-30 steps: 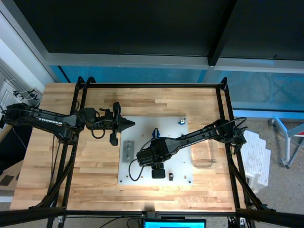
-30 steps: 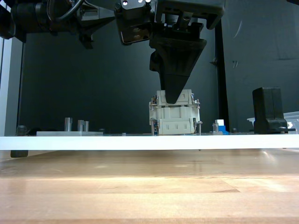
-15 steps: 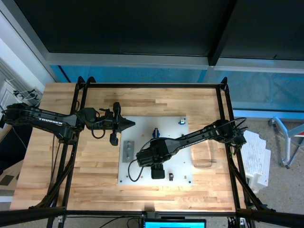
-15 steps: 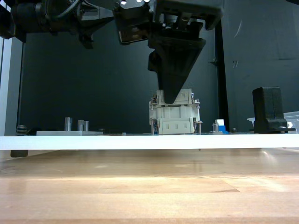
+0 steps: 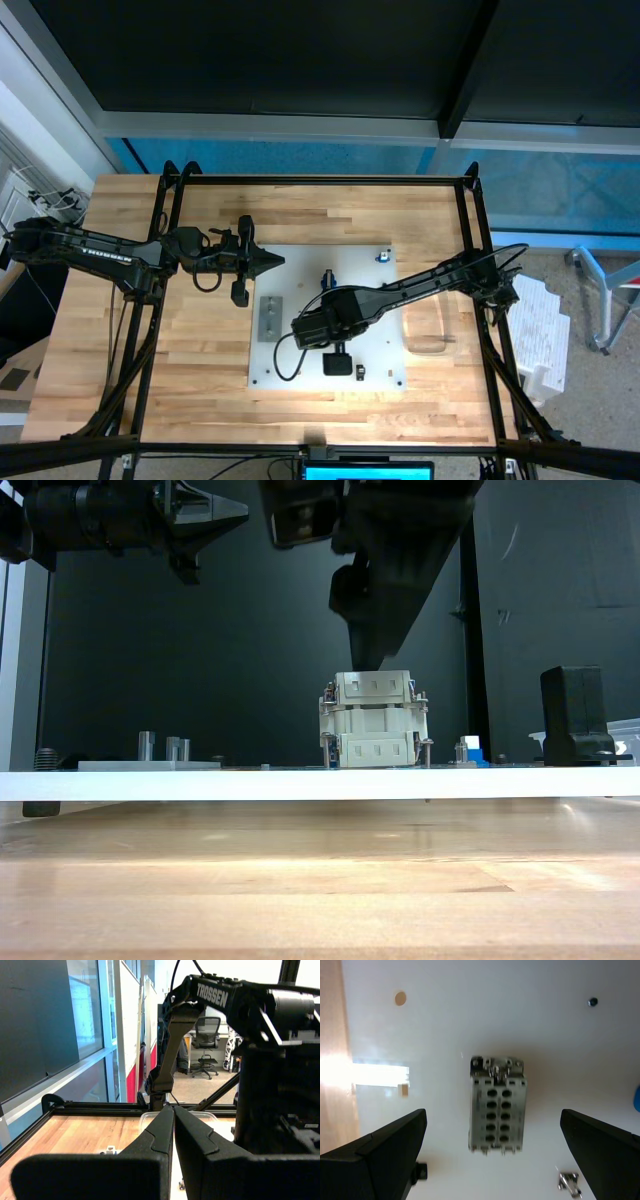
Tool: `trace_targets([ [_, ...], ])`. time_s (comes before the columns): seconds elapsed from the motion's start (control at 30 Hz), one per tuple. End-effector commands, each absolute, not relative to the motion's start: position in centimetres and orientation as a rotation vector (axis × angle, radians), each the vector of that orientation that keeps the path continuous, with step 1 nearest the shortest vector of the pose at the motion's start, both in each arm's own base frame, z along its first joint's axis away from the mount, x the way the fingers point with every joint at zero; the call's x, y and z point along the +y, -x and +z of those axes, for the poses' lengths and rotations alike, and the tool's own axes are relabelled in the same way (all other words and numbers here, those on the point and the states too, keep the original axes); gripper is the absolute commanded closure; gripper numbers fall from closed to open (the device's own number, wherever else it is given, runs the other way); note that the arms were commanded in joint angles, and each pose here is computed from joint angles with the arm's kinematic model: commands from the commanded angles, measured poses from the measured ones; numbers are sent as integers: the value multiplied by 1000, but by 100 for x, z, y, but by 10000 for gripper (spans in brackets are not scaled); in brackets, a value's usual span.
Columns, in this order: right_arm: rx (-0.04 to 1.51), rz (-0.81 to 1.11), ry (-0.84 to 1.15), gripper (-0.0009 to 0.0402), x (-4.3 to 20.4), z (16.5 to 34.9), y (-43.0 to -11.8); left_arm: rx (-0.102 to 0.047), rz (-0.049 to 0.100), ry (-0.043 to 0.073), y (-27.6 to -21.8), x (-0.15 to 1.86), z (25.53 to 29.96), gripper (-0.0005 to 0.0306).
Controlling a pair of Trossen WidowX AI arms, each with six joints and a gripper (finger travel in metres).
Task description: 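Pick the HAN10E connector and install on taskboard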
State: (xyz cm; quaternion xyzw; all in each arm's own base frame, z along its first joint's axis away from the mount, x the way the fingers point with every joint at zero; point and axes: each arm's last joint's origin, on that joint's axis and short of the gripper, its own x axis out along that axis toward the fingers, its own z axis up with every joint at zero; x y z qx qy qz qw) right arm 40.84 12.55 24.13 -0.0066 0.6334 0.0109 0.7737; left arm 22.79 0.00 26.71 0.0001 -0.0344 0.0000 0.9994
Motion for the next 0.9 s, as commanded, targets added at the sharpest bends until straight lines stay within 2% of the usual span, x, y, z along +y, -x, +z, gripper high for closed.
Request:
trace_targets([
  [0.03, 1348, 20, 4, 19, 1244, 2525, -4046, -69, 0, 0, -2279, 0, 2671, 300],
  [0.17, 1330, 21, 1, 25, 1235, 2595, -4021, -69, 0, 0, -2279, 0, 2671, 300],
  [0.6, 1326, 30, -5, 48, 1232, 2625, -4009, -69, 0, 0, -2279, 0, 2671, 300],
  [0.9, 1292, 42, 15, 64, 1111, 2859, -3778, -69, 0, 0, -2279, 0, 2671, 300],
])
